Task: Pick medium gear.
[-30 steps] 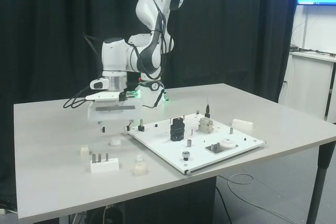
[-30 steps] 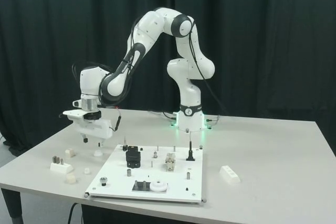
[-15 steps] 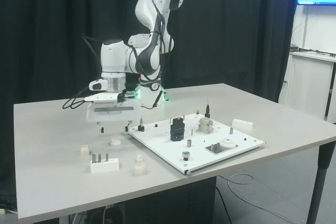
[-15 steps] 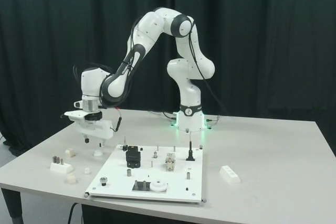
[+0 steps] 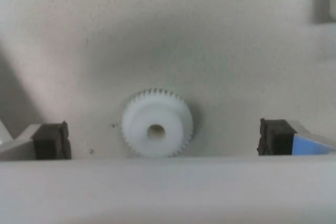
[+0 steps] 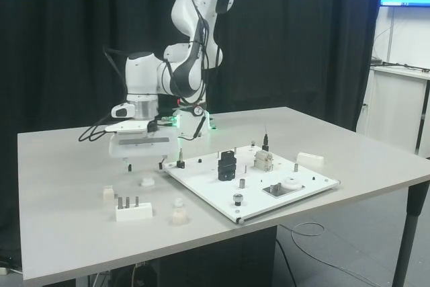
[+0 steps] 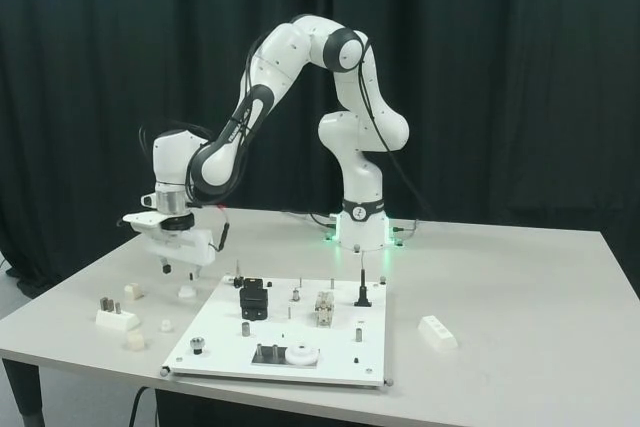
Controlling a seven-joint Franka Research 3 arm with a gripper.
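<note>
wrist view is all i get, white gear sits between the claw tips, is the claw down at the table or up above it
Observer: Above it. In the first room view the claw hangs over the medium gear with a clear gap beneath its fingertips.
Operator: anything close that i could bump
Observer: The white assembly board has an edge beside the gear, with a small black peg standing at its near corner.
Operator: other loose parts around
Observer: A white block with two pegs and a small white part lie on the grey table, apart from the gear.
</note>
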